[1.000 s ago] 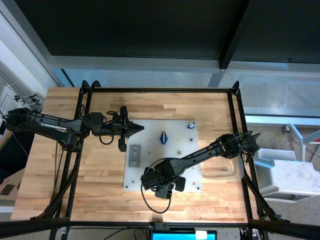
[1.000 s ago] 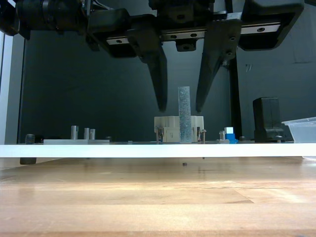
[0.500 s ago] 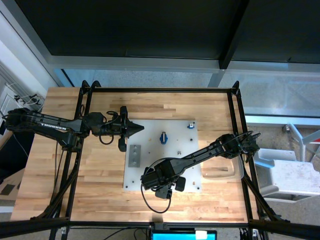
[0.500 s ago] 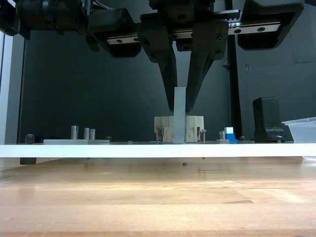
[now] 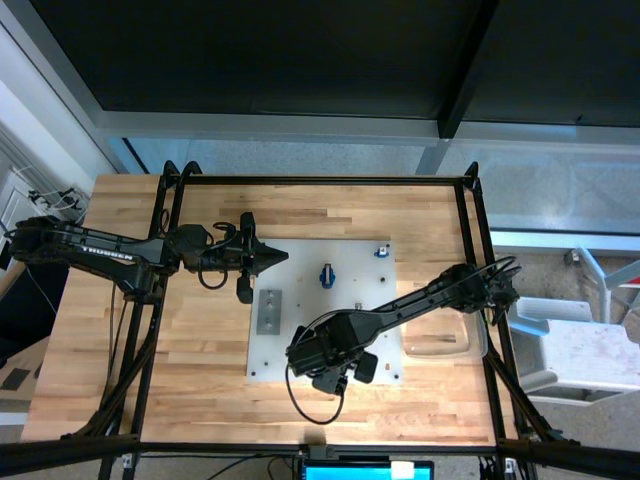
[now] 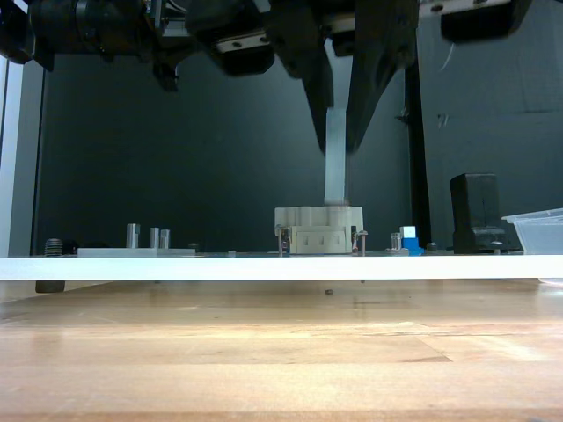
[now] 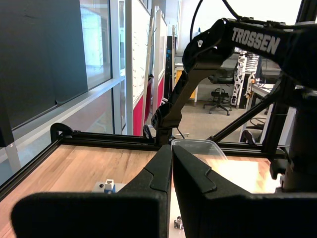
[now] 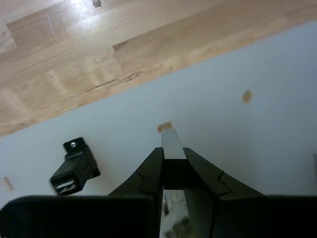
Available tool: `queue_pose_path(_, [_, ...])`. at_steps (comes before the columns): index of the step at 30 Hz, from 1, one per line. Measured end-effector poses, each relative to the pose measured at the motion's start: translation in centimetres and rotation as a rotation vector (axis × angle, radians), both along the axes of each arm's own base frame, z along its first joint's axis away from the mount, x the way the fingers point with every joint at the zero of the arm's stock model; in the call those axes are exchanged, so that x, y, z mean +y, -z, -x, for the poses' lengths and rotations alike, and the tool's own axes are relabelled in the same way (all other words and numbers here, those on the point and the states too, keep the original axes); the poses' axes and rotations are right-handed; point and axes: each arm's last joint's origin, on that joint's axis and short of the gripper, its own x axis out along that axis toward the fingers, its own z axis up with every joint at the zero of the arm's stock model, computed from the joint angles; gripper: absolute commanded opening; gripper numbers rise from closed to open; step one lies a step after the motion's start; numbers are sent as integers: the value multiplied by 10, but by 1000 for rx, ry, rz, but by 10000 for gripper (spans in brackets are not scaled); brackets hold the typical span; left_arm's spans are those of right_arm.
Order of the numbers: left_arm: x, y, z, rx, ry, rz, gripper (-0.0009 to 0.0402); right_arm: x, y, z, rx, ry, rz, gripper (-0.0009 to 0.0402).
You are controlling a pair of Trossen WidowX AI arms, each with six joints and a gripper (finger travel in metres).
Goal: Pick the 16mm bar and place in it's hole on the taskboard
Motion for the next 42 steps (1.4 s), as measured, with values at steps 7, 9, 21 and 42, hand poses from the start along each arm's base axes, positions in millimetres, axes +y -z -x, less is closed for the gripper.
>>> queue_pose_path(7, [0,0,0,0,0,0,0,-5,-26,17,16,19,2,0])
queue_pose_path(9, [0,0,0,0,0,0,0,-6,-30,20,19,30,1,0])
queue_pose_path(21, [0,0,0,0,0,0,0,-4,-54,40,3,-17,-10,0])
queue_pose_path(42, [0,0,0,0,0,0,0,2,-42,104,23,-197,16,0])
